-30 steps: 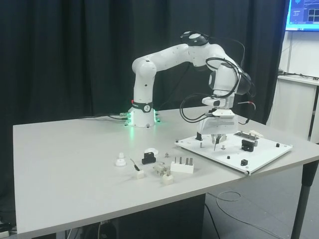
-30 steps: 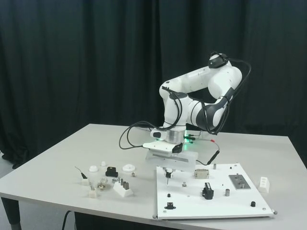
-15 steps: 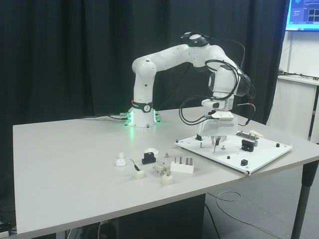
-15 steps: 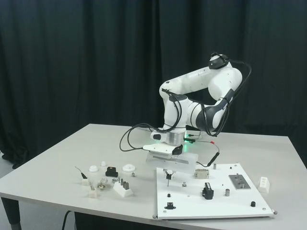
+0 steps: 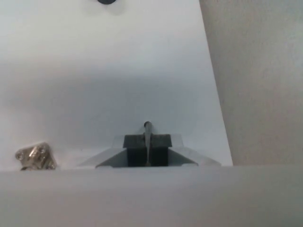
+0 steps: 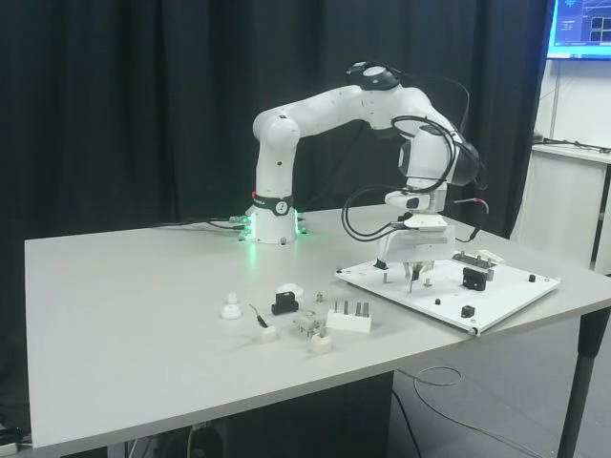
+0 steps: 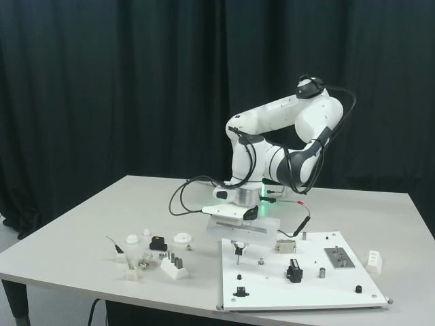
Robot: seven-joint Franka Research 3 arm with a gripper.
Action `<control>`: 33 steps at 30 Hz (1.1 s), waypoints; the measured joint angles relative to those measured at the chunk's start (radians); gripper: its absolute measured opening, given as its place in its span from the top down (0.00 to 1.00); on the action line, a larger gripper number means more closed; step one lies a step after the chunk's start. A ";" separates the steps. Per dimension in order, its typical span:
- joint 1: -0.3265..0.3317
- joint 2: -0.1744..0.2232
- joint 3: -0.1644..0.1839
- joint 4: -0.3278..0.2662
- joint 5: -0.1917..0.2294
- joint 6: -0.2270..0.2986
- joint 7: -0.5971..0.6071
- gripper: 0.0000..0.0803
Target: Insert round peg 1.
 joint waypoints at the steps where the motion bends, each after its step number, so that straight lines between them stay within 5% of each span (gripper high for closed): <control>1: 0.000 0.000 0.000 0.000 0.000 0.000 -0.001 0.98; 30: -0.002 0.003 0.005 -0.006 0.012 -0.002 -0.020 0.98; 31: -0.002 0.004 0.005 -0.007 0.012 -0.002 -0.022 0.90; 33: -0.002 0.005 0.005 -0.009 0.012 -0.002 -0.023 0.90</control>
